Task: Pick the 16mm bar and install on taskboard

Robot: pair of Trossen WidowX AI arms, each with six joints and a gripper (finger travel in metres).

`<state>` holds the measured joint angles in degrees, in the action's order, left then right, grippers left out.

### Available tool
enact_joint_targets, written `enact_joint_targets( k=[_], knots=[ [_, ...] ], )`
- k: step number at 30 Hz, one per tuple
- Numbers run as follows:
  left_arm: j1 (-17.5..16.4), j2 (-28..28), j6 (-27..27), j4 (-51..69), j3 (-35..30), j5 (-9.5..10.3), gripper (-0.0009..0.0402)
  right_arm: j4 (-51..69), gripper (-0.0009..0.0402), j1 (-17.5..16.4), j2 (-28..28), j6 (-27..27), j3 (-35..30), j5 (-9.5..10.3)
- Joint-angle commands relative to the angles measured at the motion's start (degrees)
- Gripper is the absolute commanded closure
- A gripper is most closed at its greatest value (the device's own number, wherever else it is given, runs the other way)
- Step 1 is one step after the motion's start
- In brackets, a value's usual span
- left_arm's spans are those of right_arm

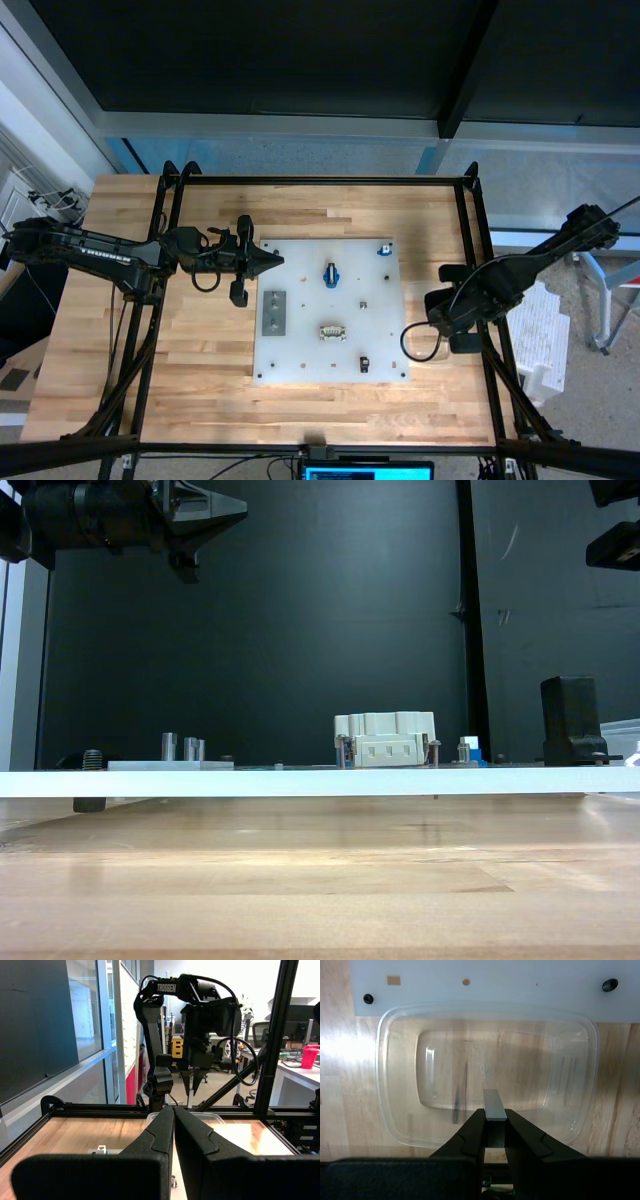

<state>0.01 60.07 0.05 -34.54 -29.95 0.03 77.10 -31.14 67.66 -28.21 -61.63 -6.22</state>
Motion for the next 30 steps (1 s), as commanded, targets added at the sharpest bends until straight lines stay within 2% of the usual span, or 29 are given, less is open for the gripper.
enact_joint_targets(
  k=[1,12,19,28,30],
  knots=[
    [0.0,0.0,0.0,0.0,0.0,-0.02,0.0393,-0.6,0.0389,0.0,1.2,2.8,-0.4,-0.68],
    [0.0,0.0,0.0,0.0,0.0,-0.02,0.0393,-3.7,0.0389,-0.2,8.9,20.9,-5.5,-0.61],
    [0.0,0.0,0.0,0.0,0.0,-0.02,0.0393,-6.9,0.039,-0.9,12.5,35.1,-6.2,0.24],
    [0.0,0.0,0.0,0.0,0.0,-0.02,0.0393,-11.1,0.0393,-1.9,15.9,45.8,-6.4,0.46],
    [0.0,0.0,0.0,0.0,0.0,-0.02,0.0393,-11.8,0.0393,-2.0,16.8,47.4,-6.7,1.49]
  ],
)
